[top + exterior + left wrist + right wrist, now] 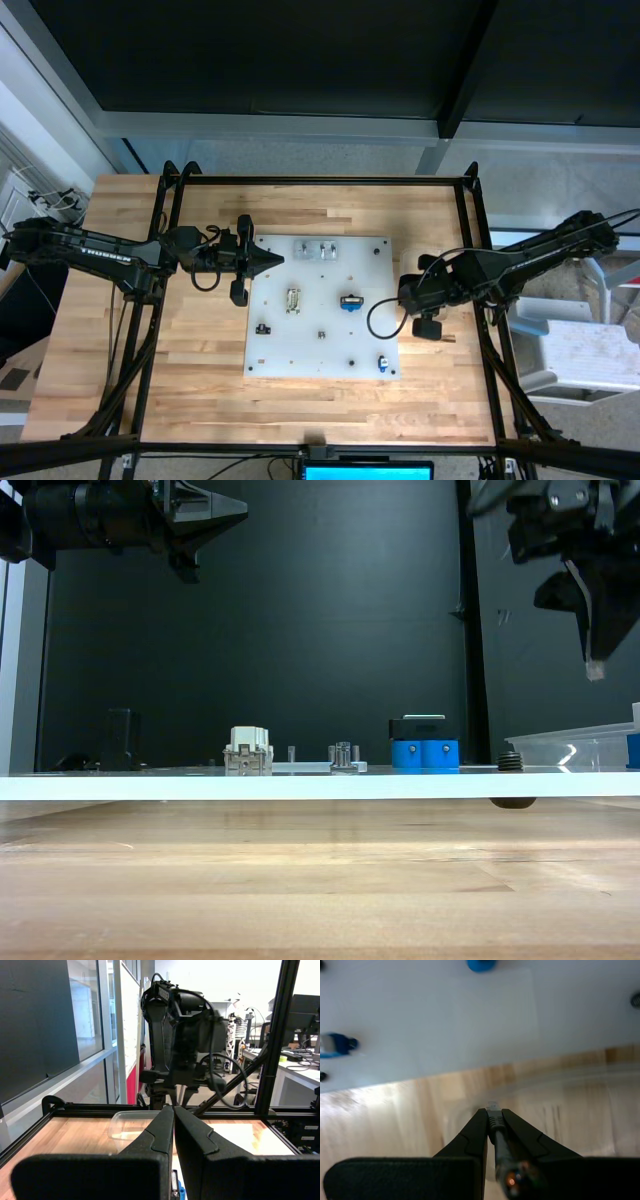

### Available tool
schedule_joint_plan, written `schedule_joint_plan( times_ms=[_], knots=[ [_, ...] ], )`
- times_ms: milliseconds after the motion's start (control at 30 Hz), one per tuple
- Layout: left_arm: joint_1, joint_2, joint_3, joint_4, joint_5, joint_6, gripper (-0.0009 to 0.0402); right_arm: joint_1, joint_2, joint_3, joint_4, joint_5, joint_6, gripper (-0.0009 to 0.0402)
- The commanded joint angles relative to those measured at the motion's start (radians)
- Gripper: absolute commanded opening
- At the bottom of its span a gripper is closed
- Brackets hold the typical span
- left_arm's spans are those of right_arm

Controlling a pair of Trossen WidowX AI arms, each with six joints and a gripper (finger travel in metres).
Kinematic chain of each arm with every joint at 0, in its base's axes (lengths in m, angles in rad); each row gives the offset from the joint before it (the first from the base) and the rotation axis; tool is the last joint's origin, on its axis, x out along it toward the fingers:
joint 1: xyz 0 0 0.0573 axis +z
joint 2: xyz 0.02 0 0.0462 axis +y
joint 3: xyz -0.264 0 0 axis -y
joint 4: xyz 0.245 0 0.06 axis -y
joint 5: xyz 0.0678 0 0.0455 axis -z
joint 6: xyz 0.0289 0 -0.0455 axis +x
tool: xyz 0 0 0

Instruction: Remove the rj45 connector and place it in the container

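One wood counter [200, 380] with a white board [320, 345] lying flat in the middle. Left arm reaches in from the left. The left hand [173, 1109] is held high and level over the board's left edge, pointing across it, with its fingers pressed together and nothing between them. Right arm comes in from the right. The right hand [492, 1114] points down just off the board's right edge, and its fingers are clamped on the rj45 connector [595, 668].

Clear tub [565, 745] sits on the counter, right beside the board's right edge. The connector is off the board, in the air, and sticks out past the right hand's fingertips with its pale tip pointing down. In the low view the tip hangs above the tub, apart from it and not touching. In the right wrist view the tip sits over the tub, just inside the rim on the board side. Dark cable [502, 1155] runs back from the connector between the fingers.

On the board there is a blue block [424, 752] near the middle and a grey socket [248, 752] left of it. Both are upright and well apart from the right hand.
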Motion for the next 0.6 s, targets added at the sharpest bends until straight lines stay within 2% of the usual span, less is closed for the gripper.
schedule_joint_plan(
  times_ms=[33, 367, 600],
  knots=[
    [0.0, 0.0, 0.0, 0.0, 0.0, 0.0, 0.0001, -0.026, -0.048, -0.05, -0.006, -0.001, 0.001, 0.0],
    [0.0, 0.0, 0.0, 0.0, 0.0, 0.0, 0.0001, -0.077, -0.172, -0.178, -0.056, -0.001, 0.026, 0.0],
    [0.0, 0.0, 0.0, 0.0, 0.0, 0.0, 0.0001, -0.078, -0.192, -0.211, -0.055, 0.001, 0.049, 0.0001]
  ],
)
